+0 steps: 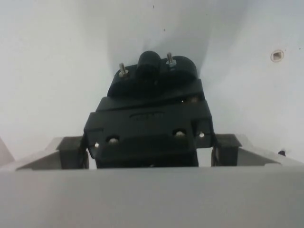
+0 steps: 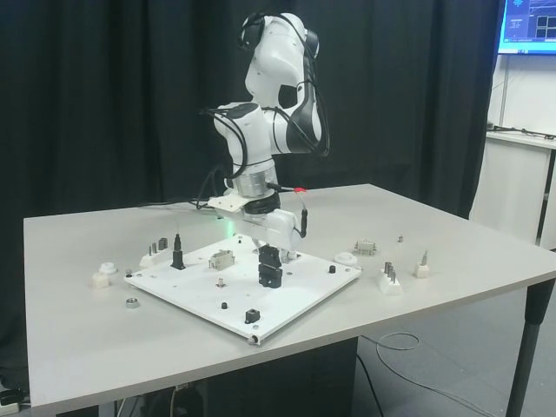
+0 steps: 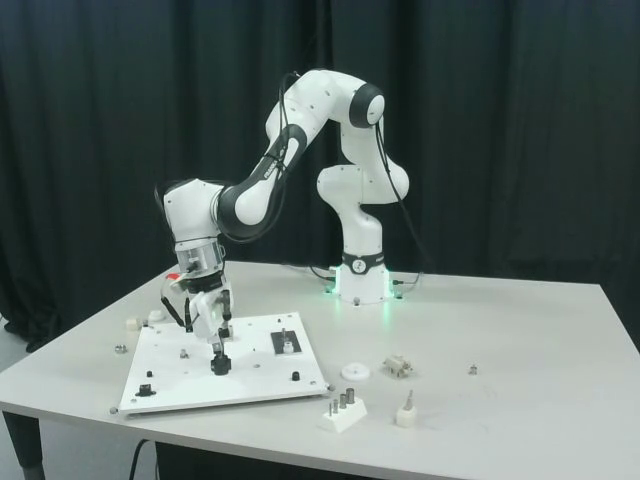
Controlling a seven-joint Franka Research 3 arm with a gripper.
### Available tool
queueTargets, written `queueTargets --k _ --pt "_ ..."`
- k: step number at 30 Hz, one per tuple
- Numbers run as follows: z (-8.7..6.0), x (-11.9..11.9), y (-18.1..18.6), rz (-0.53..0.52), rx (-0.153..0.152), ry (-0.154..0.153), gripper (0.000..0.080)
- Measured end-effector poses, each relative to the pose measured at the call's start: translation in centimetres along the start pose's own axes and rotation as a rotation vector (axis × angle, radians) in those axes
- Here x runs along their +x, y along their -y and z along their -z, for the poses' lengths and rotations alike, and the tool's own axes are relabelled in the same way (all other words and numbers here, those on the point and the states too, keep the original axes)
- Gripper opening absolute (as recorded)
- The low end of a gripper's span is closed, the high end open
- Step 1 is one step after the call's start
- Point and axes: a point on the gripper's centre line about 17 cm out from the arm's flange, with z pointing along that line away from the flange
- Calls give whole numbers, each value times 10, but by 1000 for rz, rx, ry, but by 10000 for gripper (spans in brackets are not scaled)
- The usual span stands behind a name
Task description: Insert D-SUB.
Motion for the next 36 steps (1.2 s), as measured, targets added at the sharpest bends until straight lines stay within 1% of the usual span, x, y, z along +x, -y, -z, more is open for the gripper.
queueTargets --k 11,22,36 --pt "0 0 0 -1 -2 -3 570" --pt "0 -2 0 1 -18 -15 570" --pt "0 0 0 17 -42 -58 570"
